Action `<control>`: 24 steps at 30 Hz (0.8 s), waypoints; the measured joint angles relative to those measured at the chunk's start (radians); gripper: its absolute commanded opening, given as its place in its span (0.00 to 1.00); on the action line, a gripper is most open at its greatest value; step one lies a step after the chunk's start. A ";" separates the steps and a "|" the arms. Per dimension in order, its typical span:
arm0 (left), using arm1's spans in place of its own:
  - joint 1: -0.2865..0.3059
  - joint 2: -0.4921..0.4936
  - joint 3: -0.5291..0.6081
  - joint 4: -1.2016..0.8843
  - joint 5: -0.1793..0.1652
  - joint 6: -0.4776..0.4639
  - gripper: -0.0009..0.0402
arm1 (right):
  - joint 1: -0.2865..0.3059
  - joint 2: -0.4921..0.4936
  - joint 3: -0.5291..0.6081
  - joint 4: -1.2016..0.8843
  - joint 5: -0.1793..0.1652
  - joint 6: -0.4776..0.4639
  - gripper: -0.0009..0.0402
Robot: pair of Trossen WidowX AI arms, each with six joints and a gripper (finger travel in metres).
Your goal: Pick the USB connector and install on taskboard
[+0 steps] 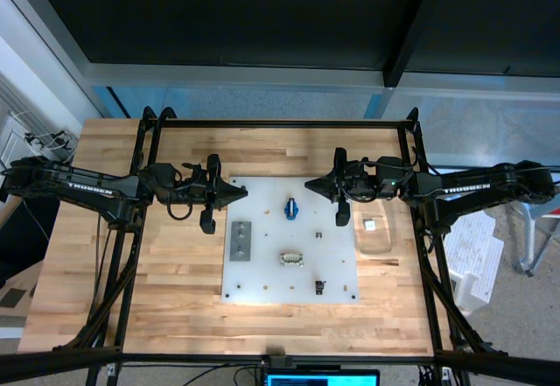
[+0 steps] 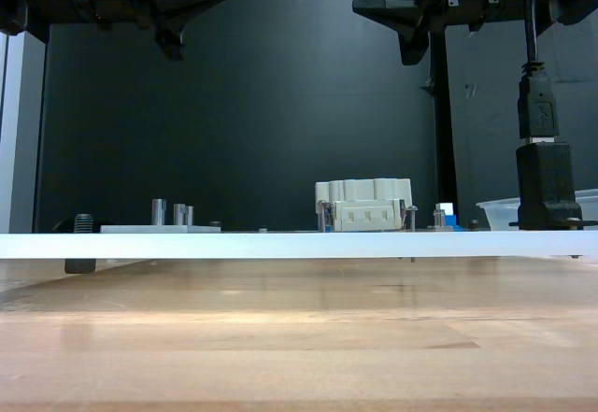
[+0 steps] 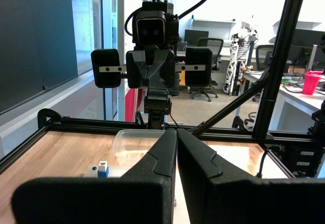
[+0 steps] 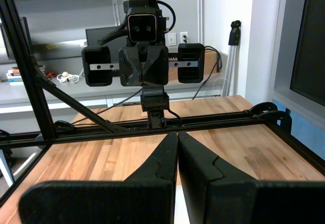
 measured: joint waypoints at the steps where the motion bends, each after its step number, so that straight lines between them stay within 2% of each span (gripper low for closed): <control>1: 0.000 0.000 0.000 0.000 0.000 0.000 0.02 | 0.003 0.000 0.001 0.000 0.001 0.000 0.02; 7: 0.000 0.000 0.000 0.000 0.000 0.000 0.02 | 0.033 0.000 0.016 0.000 0.003 0.000 0.02; 24: 0.000 0.000 0.000 0.000 0.000 0.000 0.02 | 0.034 0.000 0.018 -0.011 0.003 -0.002 0.02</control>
